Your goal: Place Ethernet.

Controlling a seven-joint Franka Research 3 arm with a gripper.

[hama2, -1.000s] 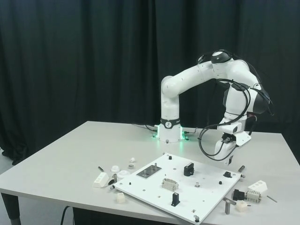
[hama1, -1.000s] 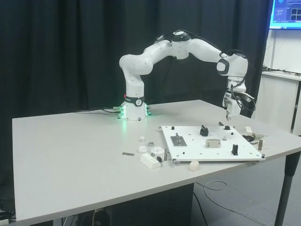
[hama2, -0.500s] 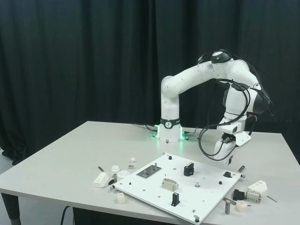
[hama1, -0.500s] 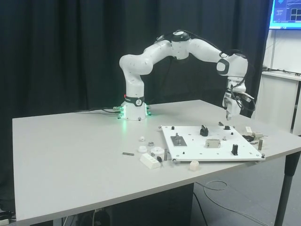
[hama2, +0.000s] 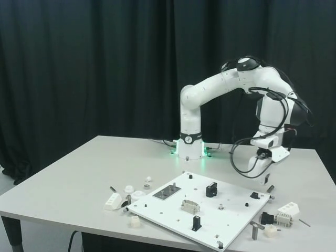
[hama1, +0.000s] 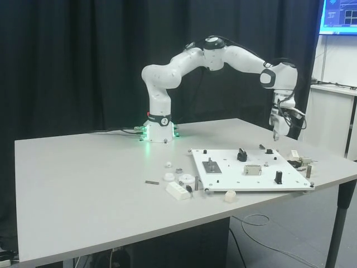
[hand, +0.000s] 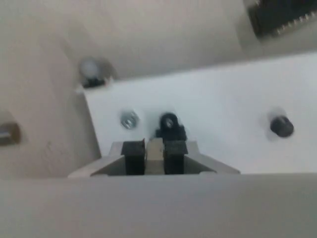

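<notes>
My gripper [hama1: 277,134] [hama2: 268,181] hangs a little above the table, just past the far right corner of the white board [hama1: 234,174] [hama2: 231,220]. In the wrist view the gripper [hand: 154,156] is shut on a small pale piece, seemingly the Ethernet plug [hand: 155,150], between two black pads. A small black socket [hand: 168,124] [hama1: 269,151] [hama2: 254,195] sits on the board corner just below and beside the fingertips. A metal screw [hand: 129,119] lies next to it.
Other black fixtures and a metal block stand on the board. A white connector [hama1: 294,154] [hama2: 287,209] and small parts lie off its right edge. Several white loose parts [hama1: 177,190] [hama2: 113,201] lie to its left. The arm's base [hama1: 157,125] glows green behind.
The gripper has moved from over the black socket outward, past the board's far right corner, and risen slightly. Nothing on the table has shifted.
</notes>
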